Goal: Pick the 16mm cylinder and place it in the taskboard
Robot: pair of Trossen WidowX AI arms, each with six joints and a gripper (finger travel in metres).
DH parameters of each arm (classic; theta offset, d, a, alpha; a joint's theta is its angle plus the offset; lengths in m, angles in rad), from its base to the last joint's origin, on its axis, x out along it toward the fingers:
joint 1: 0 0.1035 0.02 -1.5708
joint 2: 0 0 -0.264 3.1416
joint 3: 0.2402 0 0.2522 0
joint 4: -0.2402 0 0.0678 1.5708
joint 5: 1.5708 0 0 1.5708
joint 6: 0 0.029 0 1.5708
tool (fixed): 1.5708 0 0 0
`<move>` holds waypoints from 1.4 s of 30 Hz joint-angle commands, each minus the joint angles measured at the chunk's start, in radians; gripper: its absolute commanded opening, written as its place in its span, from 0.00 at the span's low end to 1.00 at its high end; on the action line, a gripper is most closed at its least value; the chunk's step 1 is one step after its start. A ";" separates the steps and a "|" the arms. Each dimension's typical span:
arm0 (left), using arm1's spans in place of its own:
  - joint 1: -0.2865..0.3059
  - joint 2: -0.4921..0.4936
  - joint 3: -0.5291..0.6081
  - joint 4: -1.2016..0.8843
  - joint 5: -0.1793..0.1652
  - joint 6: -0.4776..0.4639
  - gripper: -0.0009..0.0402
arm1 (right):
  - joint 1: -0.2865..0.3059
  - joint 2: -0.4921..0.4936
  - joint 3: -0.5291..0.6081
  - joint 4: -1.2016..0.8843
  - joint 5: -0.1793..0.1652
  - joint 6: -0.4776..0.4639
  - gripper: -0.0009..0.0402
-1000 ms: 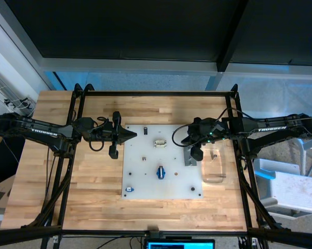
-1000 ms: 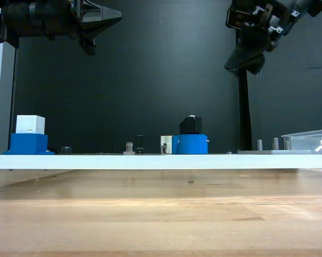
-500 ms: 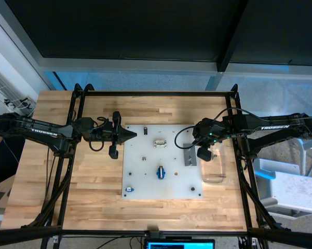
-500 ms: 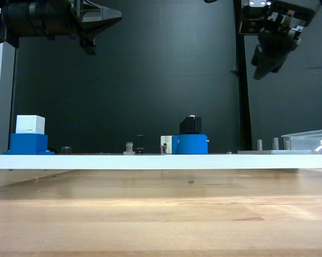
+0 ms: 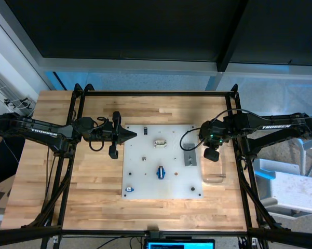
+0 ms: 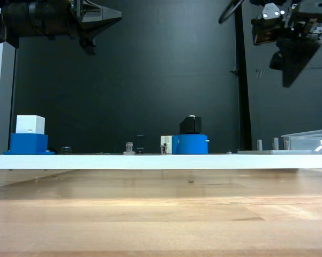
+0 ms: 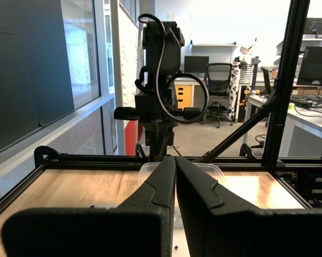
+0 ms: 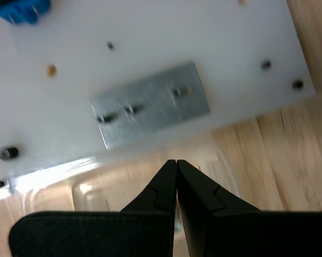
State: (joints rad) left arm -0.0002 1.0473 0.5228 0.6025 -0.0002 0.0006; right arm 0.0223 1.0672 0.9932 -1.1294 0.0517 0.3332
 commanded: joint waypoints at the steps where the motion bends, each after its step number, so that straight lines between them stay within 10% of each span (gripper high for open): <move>1: 0.000 0.000 0.000 0.000 0.000 0.000 0.02 | 0.000 0.000 -0.002 -0.052 0.000 0.024 0.02; 22: 0.000 0.000 0.000 0.000 0.000 0.000 0.02 | 0.000 0.000 -0.032 -0.221 -0.026 0.126 0.03; 42: 0.000 0.000 0.000 0.000 0.000 0.000 0.02 | 0.000 0.014 -0.094 -0.212 -0.044 0.270 0.39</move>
State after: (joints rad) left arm -0.0002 1.0470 0.5224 0.6025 -0.0002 0.0006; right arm 0.0216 1.0771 0.8993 -1.3411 0.0051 0.5919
